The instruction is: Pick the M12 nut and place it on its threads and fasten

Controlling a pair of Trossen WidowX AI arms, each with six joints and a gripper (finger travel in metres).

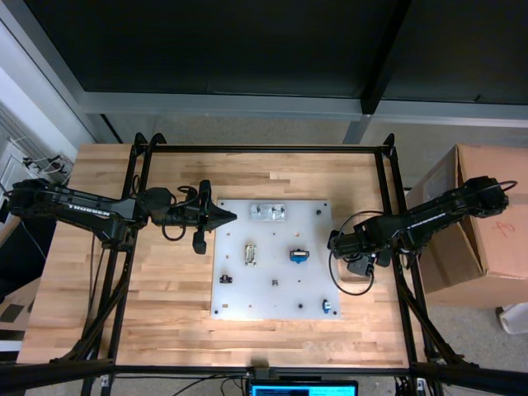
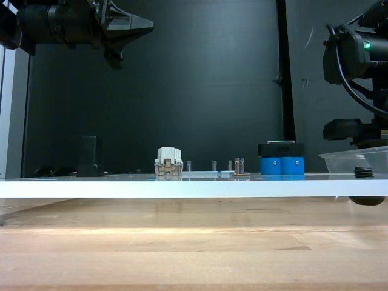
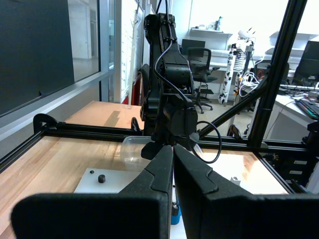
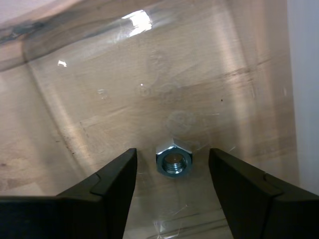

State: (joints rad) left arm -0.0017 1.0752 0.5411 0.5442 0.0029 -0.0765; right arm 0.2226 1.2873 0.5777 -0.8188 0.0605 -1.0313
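The silver M12 nut (image 4: 173,162) lies flat and free on the floor of the clear tray (image 4: 99,89). My right gripper (image 4: 172,172) hangs over it, open, one finger on each side and neither touching. In the high view the right gripper (image 1: 360,257) is over the tray (image 1: 356,279), just right of the white board (image 1: 268,305). The black ribbed stud (image 2: 363,172) stands bare near the board's near right edge. My left gripper (image 1: 227,217) is shut, raised over the board's far left edge, and it holds nothing.
On the board are a blue block (image 2: 281,161), a white connector (image 2: 168,164) and a silver post (image 2: 239,165). A cardboard box (image 1: 487,223) stands off the table's right side. Black frame rails (image 1: 260,149) surround the table.
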